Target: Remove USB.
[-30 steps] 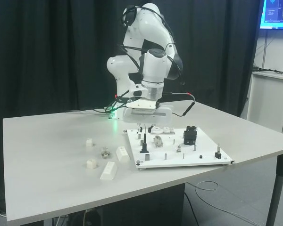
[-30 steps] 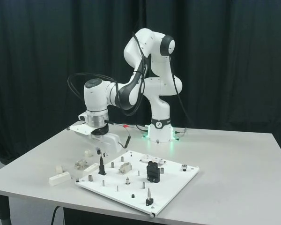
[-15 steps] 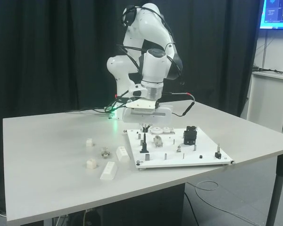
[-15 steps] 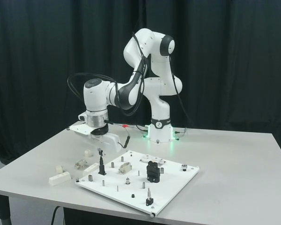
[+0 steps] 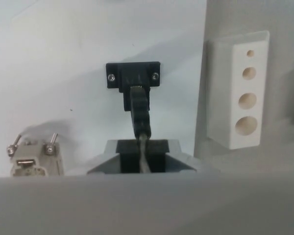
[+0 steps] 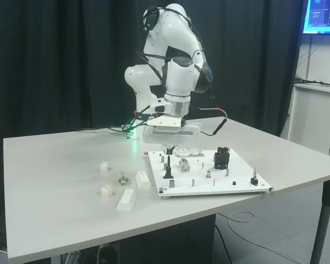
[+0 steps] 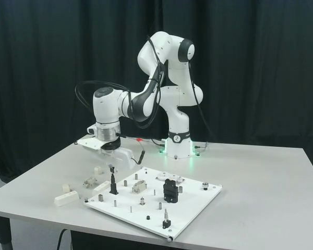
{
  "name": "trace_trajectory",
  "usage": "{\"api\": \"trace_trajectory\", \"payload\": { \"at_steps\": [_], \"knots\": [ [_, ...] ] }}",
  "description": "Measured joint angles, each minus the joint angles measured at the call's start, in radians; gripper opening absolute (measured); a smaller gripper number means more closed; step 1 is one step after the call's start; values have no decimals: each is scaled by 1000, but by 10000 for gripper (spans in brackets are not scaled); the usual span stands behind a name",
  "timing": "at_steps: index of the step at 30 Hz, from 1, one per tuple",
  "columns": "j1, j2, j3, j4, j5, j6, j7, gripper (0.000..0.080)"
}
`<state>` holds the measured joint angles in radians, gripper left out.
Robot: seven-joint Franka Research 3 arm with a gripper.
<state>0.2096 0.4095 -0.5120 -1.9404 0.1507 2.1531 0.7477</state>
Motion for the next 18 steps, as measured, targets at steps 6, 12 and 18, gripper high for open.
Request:
{"api": "trace_trajectory", "payload": {
  "at_steps": [6, 12, 18],
  "knots": [
    [0, -13, 0, 2, -4, -3, -6, 28],
    [0, -46, 0, 13, -20, -36, -7, 25],
    [0, -80, -1, 32, -39, -86, -7, 25]
  ]
}}
